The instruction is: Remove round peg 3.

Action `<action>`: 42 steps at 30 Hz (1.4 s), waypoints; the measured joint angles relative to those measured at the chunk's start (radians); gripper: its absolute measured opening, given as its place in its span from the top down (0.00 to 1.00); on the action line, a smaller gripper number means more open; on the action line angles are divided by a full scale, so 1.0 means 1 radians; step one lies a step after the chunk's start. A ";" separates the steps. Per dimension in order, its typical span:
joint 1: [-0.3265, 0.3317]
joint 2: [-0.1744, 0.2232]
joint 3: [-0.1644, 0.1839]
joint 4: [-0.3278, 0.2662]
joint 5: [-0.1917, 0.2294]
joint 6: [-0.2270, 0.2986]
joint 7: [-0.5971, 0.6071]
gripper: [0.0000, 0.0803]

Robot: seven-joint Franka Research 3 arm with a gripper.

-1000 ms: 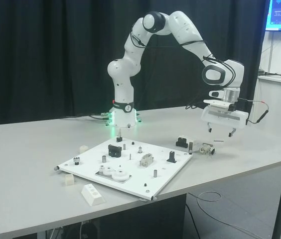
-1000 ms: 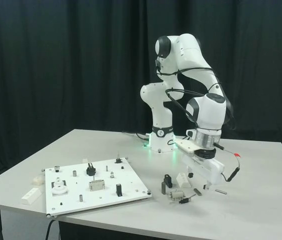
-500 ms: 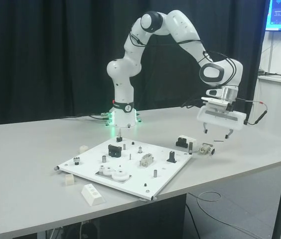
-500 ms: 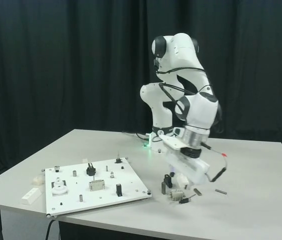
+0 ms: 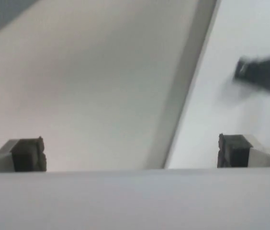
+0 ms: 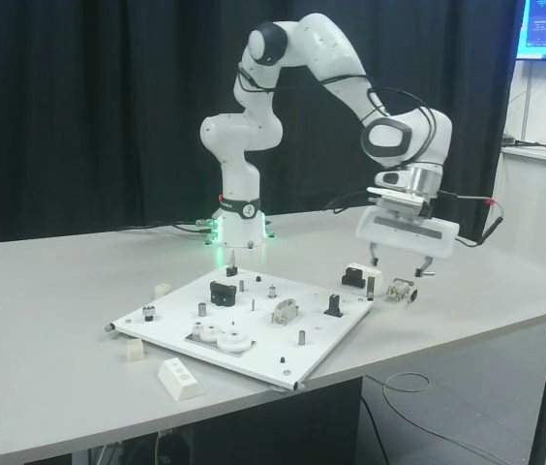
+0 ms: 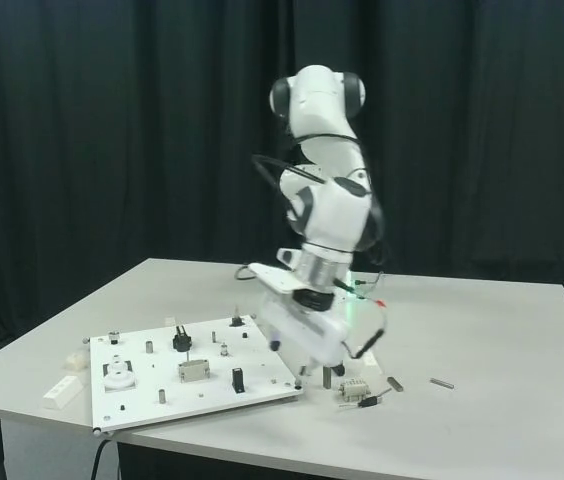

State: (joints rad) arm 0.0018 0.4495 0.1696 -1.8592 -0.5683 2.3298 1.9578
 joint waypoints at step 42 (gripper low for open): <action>-0.282 0.106 -0.092 0.081 0.149 0.215 -0.580 0.00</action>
State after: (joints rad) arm -0.2797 0.5550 0.0777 -1.7777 -0.4189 2.5444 1.3776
